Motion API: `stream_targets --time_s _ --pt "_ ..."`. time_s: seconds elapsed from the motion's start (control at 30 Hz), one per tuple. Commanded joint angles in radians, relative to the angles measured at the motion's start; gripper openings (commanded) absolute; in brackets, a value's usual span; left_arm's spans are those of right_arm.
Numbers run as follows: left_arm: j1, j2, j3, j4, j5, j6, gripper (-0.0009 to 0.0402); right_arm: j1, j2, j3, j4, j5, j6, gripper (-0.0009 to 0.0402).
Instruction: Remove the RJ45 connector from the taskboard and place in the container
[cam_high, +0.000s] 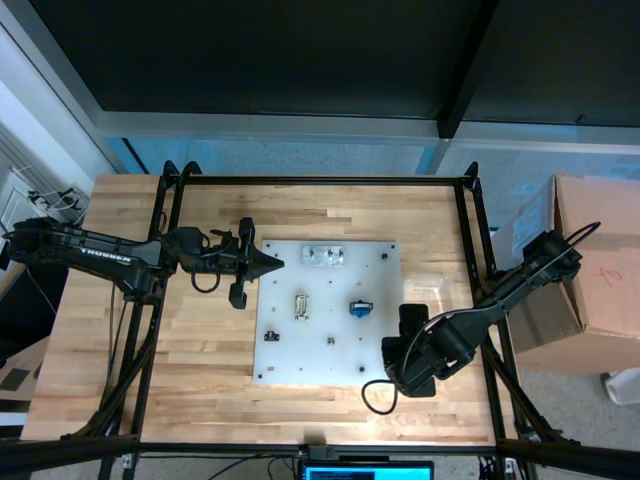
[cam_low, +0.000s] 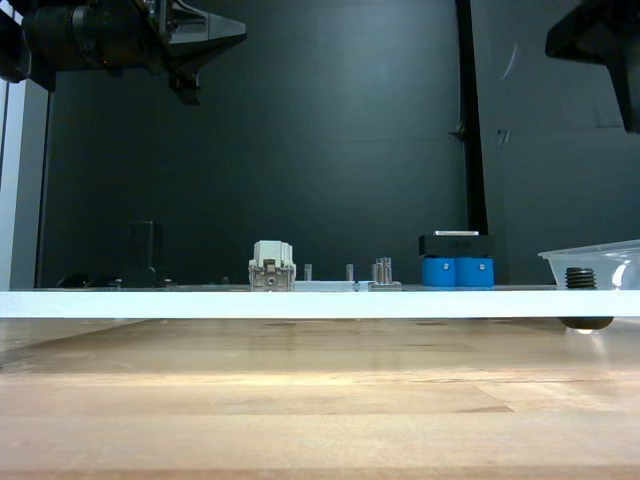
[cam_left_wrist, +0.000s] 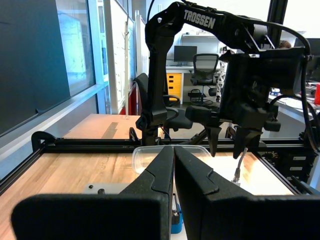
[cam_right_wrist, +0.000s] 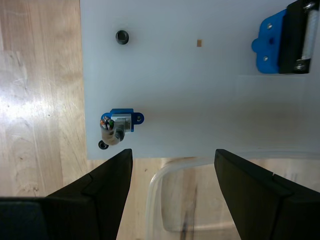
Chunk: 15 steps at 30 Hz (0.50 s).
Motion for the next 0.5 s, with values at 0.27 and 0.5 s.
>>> stream_targets --time_s 0.27,0.5 --pt "0.0 0.0 0.0 0.0 0.0 0.0 0.0 -0.001 0.0 -0.066 0.077 -0.018 0.0 0.0229" --pt "0.0 0.0 0.0 0.0 0.0 0.0 0.0 -0.001 0.0 -0.107 0.141 -0.026 0.0 0.0226"
